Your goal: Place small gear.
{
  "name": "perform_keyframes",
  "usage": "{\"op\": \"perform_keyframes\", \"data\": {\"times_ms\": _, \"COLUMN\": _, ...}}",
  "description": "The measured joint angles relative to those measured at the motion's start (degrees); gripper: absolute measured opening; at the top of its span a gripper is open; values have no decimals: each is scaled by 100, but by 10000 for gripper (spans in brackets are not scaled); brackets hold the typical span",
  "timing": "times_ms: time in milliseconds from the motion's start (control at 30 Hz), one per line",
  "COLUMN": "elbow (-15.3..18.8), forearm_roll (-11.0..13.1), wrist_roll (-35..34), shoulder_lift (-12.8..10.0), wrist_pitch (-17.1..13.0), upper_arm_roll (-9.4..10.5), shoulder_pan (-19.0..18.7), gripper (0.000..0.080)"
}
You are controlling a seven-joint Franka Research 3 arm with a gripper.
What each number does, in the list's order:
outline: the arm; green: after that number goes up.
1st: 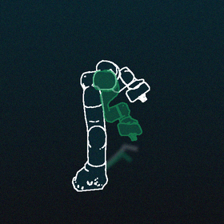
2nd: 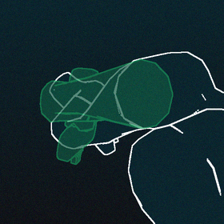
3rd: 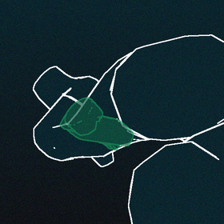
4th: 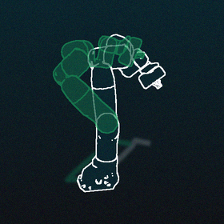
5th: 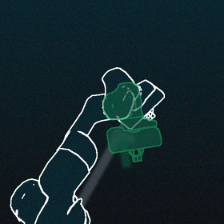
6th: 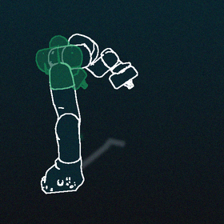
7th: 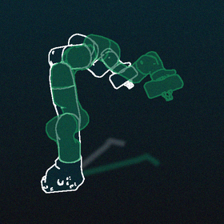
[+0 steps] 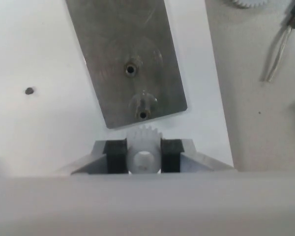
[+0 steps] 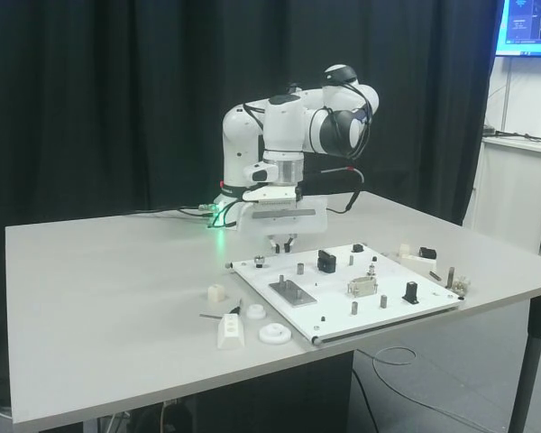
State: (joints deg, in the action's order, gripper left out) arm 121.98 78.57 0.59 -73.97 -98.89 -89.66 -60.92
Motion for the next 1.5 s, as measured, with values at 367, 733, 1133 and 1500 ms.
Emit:
{"op": "perform_keyframes", "data": {"times_ms": 367, "elbow": 0, "forearm_roll": -5, "wrist_roll": -58, "shoulder_lift": -1, "wrist_pitch": -13, "upper_arm_roll": 5, "shoulder_pan": 0, "gripper": 136}}
{"op": "perform_keyframes", "data": {"times_ms": 733, "elbow": 0, "forearm_roll": -8, "wrist_roll": -167, "shoulder_lift": -1, "wrist_pitch": -47, "upper_arm_roll": 6, "shoulder_pan": 0, "gripper": 136}}
{"op": "perform_keyframes", "data": {"times_ms": 1133, "elbow": -7, "forearm_roll": -8, "wrist_roll": -210, "shoulder_lift": -1, "wrist_pitch": -63, "upper_arm_roll": 5, "shoulder_pan": -5, "gripper": 136}}
{"op": "perform_keyframes", "data": {"times_ms": 1500, "elbow": -60, "forearm_roll": -8, "wrist_roll": -393, "shoulder_lift": 0, "wrist_pitch": -65, "upper_arm_roll": 0, "shoulder_pan": -8, "gripper": 136}}
